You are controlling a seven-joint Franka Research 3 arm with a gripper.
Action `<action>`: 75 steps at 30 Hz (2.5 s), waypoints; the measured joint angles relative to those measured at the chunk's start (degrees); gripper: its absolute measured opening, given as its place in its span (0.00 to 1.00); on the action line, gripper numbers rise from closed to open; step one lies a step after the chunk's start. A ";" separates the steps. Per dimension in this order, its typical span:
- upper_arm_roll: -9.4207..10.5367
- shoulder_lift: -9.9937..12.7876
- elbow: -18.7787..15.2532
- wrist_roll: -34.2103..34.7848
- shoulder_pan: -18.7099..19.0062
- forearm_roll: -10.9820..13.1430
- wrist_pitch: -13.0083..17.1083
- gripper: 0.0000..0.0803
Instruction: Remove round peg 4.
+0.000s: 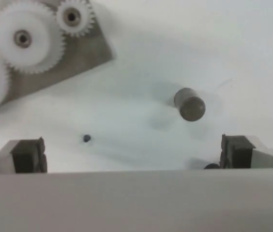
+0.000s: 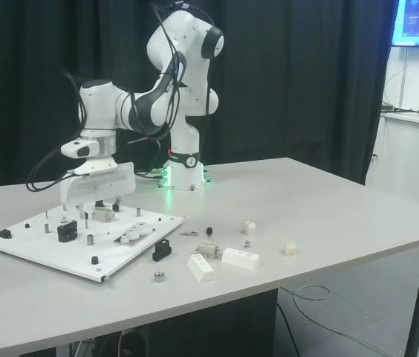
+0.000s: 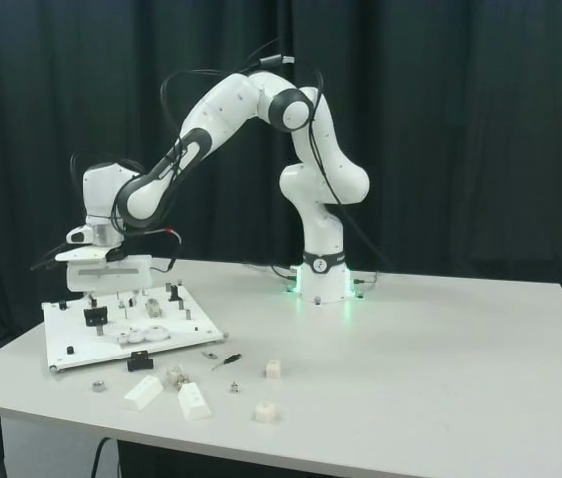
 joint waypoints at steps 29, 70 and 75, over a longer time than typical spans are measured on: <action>2.28 10.73 10.37 -16.36 -5.02 6.37 -2.21 1.00; 3.74 12.78 11.70 -26.06 -7.73 12.42 -2.44 1.00; 3.76 12.80 11.70 -26.30 -7.90 12.65 -2.44 1.00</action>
